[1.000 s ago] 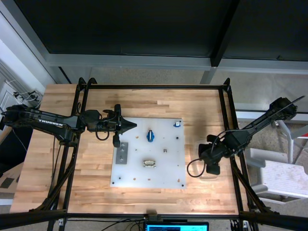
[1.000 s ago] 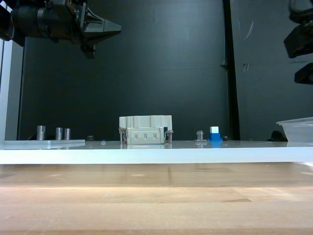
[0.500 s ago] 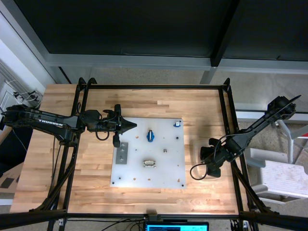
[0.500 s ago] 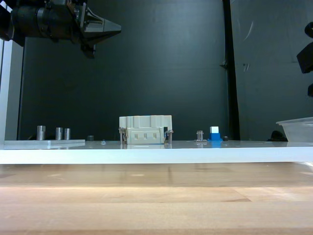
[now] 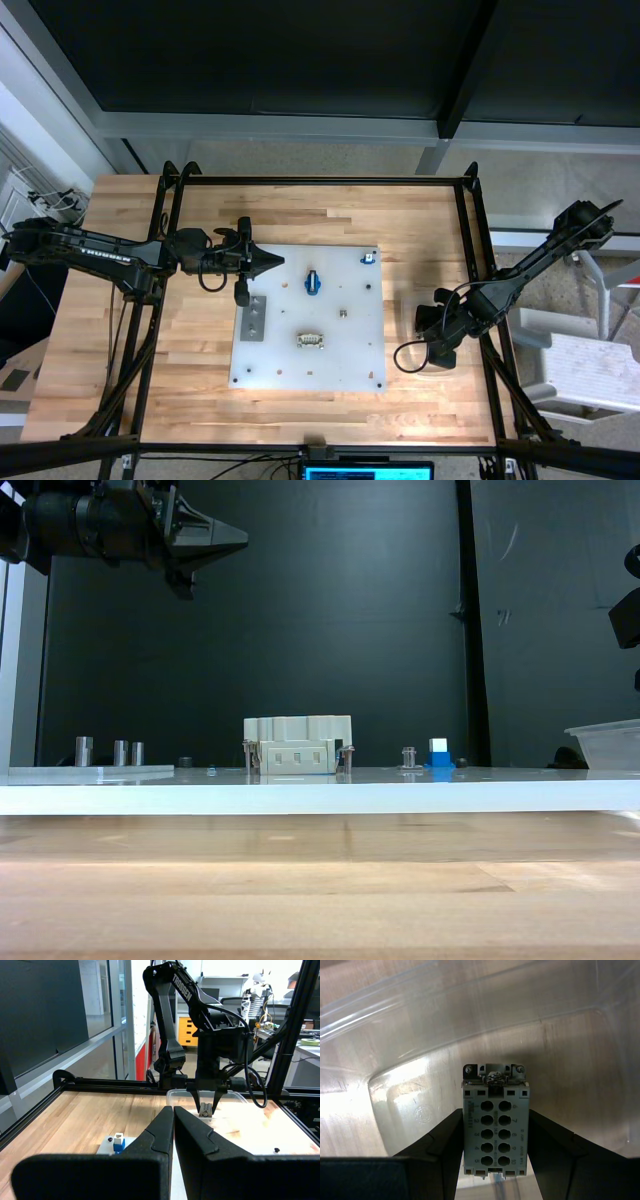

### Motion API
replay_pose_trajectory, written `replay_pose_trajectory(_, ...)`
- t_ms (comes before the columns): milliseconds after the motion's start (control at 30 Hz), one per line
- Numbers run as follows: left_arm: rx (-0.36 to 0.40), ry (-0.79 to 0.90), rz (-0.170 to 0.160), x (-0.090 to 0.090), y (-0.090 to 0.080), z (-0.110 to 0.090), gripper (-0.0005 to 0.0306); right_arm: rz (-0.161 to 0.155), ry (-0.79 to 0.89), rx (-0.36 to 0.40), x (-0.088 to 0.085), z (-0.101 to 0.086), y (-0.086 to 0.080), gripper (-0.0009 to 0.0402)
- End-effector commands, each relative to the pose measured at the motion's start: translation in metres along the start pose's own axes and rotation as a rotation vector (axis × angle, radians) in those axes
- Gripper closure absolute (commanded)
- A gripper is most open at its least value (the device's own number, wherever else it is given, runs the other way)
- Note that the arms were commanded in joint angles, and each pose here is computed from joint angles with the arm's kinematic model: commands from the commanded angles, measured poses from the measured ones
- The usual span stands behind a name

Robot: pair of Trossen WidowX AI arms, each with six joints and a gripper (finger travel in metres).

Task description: Remove the HAN10-E connector and place it in the container

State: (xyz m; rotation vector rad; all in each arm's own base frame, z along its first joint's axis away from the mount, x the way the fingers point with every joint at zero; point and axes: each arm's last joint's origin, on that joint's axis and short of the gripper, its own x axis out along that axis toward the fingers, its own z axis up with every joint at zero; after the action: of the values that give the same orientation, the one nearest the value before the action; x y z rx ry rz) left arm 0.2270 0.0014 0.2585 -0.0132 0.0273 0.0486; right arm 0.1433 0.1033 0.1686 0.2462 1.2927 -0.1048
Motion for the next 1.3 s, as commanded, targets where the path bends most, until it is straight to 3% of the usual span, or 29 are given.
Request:
replay_pose_trajectory(33,0.000,0.000,0.000,0.000,0.000,0.000,0.0300,-0.002,-0.007,0.017,0.000,0.000,0.000,0.0312)
replay_pose_trajectory(367,0.000,0.000,0.000,0.000,0.000,0.000,0.0300,0.004,-0.033,0.026,-0.002,0.003,0.002,0.0192)
replay_pose_trajectory(567,0.000,0.000,0.000,0.000,0.000,0.000,0.0300,0.006,-0.034,0.027,-0.003,0.004,0.003,0.0147)
replay_pose_trajectory(900,0.000,0.000,0.000,0.000,0.000,0.000,0.0300,0.030,-0.053,0.028,-0.011,0.003,0.000,0.0129)
replay_pose_trajectory(1100,0.000,0.000,0.000,0.000,0.000,0.000,0.0300,-0.006,-0.024,0.022,-0.034,0.004,-0.002,0.0130)
replay_pose_trajectory(1300,0.000,0.000,0.000,0.000,0.000,0.000,0.0300,0.001,-0.033,0.022,-0.055,0.010,0.001,0.0130)
